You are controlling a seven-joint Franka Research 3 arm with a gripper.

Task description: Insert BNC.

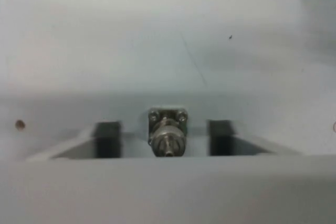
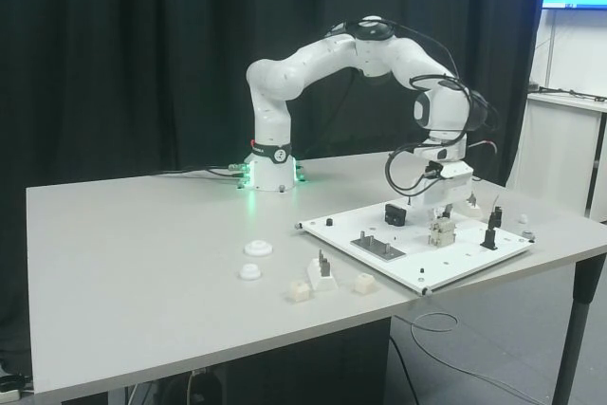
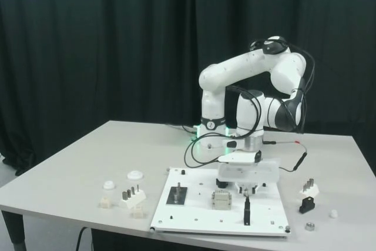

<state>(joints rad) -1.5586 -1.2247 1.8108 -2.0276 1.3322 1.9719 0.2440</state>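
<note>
In your wrist view the BNC connector [image 1: 168,135] sits centred between the two black fingers [image 1: 108,139], which stand released, clear of it on either side. In your first room view the gripper [image 2: 442,218] hangs directly above the white board [image 2: 379,263]; your second room view agrees, the connector's long axis running upright.

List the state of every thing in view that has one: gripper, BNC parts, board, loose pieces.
gripper: fingers spread apart, holding nothing, low over the board.
BNC socket: upright on the board, between the fingers, untouched, nothing plugged in.
white board: flat on the grey table, near its front edge.
black post: standing upright on the board.
white caps: lying loose on the table, off the board.
arm base light: lit green.
</note>
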